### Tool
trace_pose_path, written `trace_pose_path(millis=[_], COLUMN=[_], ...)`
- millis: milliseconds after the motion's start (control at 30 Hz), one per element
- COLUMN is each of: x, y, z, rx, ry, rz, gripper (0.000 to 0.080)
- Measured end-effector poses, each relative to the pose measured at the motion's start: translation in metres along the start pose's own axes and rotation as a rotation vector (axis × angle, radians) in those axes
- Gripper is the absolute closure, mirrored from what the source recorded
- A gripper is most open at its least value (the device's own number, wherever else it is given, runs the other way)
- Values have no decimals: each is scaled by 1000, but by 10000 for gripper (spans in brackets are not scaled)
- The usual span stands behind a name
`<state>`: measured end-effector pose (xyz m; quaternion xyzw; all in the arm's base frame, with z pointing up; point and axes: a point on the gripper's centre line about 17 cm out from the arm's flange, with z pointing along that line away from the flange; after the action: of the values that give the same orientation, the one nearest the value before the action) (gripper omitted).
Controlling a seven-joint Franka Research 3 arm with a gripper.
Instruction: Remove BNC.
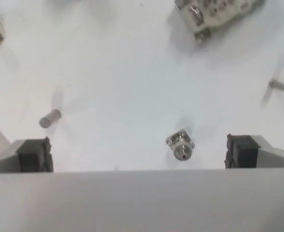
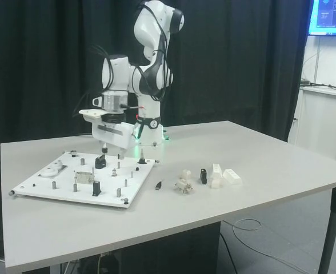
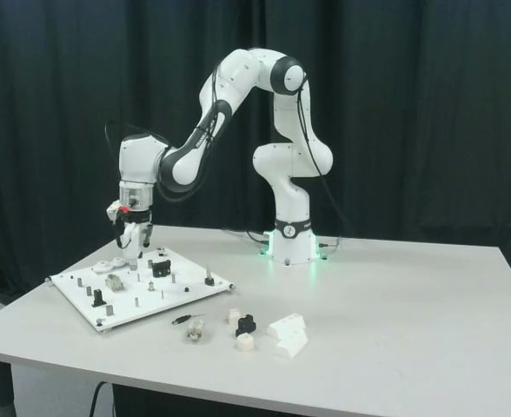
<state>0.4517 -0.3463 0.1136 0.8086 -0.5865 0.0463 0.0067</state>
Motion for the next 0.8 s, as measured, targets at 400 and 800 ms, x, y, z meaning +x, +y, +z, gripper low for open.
trace_pose_path(millis=[400,800], x=[-13,-28], y=[19,43], z=[14,31], rx=[6,-41], ry=[-44,-78], rz=[164,228], gripper=[3,3])
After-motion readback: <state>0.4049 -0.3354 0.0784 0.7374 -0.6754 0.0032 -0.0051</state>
